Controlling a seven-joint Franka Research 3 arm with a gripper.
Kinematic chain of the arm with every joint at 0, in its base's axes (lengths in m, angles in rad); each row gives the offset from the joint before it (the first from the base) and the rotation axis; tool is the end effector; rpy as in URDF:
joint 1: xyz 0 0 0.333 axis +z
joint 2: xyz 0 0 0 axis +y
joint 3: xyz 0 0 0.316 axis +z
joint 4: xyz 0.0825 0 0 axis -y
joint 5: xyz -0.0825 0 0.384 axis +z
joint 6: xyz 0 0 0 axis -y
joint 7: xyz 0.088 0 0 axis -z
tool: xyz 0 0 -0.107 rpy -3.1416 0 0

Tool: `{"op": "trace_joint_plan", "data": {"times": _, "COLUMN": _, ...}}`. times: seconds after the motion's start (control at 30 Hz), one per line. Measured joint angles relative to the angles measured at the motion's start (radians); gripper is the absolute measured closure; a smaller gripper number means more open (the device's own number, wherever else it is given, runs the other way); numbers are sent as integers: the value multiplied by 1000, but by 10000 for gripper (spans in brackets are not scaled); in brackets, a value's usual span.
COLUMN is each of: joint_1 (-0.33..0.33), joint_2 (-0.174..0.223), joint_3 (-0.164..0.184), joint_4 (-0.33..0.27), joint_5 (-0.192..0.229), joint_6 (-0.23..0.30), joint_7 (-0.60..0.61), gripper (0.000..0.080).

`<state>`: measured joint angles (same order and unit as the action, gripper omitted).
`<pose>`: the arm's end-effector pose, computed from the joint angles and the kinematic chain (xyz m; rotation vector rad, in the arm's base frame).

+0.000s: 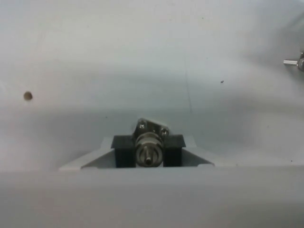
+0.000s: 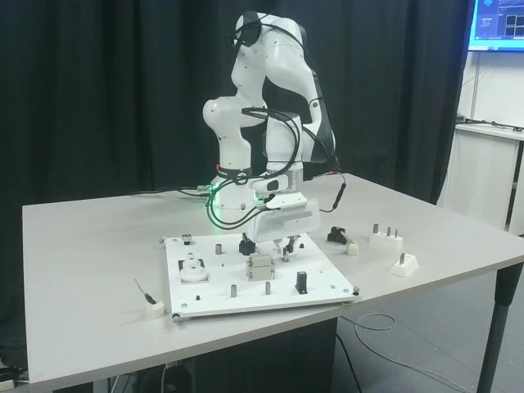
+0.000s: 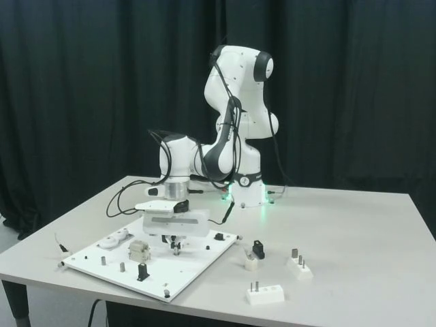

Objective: Insert BNC.

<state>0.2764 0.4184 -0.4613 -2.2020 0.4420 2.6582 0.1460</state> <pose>0.5500 -0.1170 0.2175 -2.9242 1.0186 -0.1700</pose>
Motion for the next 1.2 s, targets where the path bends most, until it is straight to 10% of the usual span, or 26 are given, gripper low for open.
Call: {"op": "trace_joint_plan", "data": {"times": 1.2, "joint_1": -4, "joint_2": 2, "joint_3": 0, "joint_4": 8, "joint_5": 0, "joint_6": -19, "joint_7": -285, "gripper": 682}}
